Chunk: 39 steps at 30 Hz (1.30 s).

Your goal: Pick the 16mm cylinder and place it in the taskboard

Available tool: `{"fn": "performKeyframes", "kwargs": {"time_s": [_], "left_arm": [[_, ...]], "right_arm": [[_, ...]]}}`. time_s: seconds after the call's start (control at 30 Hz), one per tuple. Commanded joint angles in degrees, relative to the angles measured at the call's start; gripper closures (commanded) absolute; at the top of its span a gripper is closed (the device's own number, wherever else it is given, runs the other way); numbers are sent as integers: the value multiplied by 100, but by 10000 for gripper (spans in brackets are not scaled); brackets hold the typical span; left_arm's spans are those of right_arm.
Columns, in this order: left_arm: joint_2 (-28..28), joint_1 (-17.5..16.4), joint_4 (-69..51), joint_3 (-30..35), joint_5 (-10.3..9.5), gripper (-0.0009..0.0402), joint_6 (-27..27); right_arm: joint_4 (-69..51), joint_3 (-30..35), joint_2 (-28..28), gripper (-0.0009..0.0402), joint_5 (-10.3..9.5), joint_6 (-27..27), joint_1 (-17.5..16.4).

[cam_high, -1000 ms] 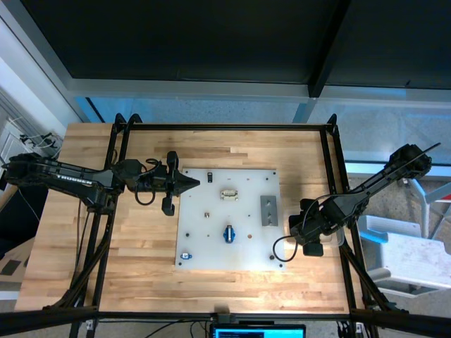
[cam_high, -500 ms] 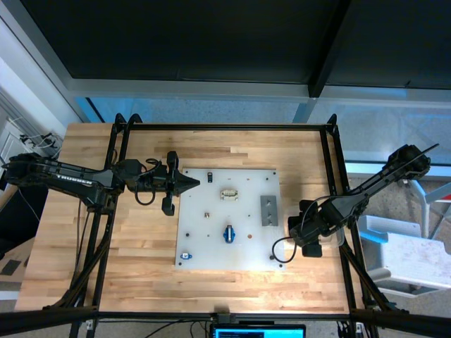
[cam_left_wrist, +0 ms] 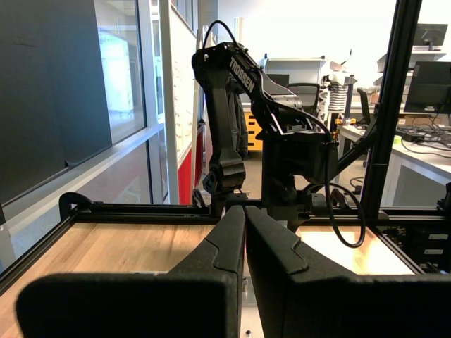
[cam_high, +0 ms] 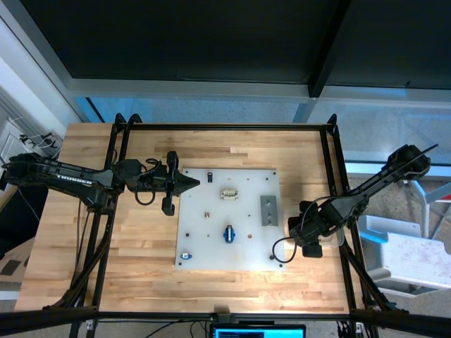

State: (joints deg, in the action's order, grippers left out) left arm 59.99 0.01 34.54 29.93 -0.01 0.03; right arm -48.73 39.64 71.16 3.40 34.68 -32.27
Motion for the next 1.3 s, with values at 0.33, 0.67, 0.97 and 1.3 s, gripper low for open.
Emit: {"fn": "performKeyframes", "kwargs": {"time_s": [0.33,0.67,0.97,1.3], "left_arm": [[2,0,0,2,0,393,2],[2,-2,0,2,0,393,2],[2,-2,0,2,0,393,2],[2,-2,0,2,0,393,2]], "right_arm": [[20,0,0,229,2,-2,0],[20,0,0,286,28,-4,4],[15,0,0,344,26,-2,2],[20,0,0,382,24,-17,2]]}}
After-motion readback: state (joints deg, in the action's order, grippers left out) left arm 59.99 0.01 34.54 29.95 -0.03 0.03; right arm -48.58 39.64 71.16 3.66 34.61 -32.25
